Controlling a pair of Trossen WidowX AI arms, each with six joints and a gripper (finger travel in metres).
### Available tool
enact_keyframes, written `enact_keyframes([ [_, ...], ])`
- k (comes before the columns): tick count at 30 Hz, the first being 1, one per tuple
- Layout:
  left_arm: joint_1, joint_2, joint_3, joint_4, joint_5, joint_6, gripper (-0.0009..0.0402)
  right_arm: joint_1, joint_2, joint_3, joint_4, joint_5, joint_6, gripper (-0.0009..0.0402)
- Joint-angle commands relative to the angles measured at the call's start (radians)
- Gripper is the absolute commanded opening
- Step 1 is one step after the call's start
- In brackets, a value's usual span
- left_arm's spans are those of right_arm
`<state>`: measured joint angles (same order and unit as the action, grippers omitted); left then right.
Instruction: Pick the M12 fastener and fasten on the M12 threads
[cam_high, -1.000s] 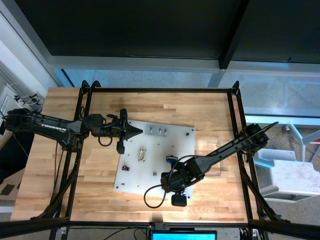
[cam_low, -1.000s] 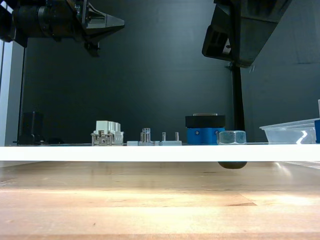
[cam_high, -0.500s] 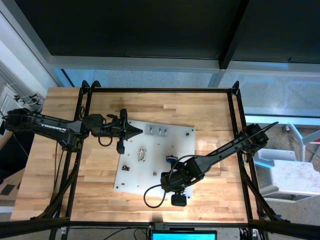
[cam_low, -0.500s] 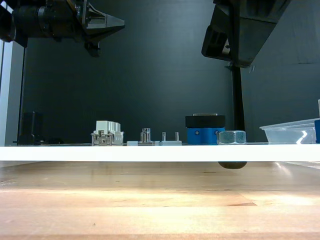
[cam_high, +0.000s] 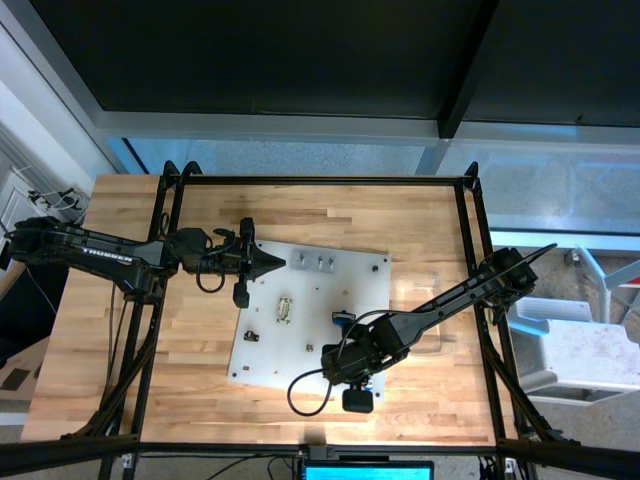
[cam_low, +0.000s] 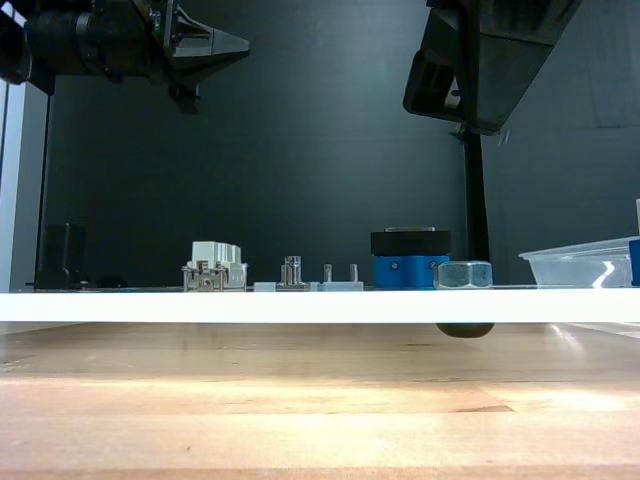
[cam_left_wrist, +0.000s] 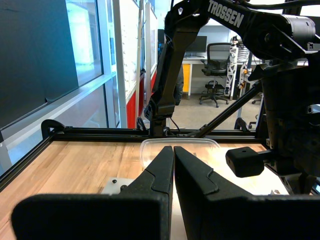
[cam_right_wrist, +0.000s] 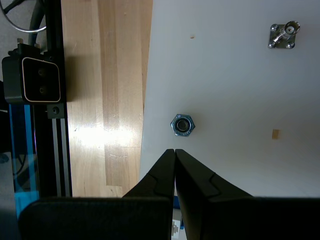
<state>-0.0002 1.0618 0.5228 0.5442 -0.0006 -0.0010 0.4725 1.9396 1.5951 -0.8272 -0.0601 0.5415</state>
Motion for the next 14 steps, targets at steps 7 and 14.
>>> enact_keyframes([
  [7,0.0,0.0,0.0,0.0,0.0,0.0,0.0,0.0,0.001,0.0,0.0,0.013,0.001,0.0],
  [14,0.0,0.0,0.0,0.0,0.0,0.0,0.0,0.001,0.001,0.0,0.002,0.016,0.0,0.0],
])
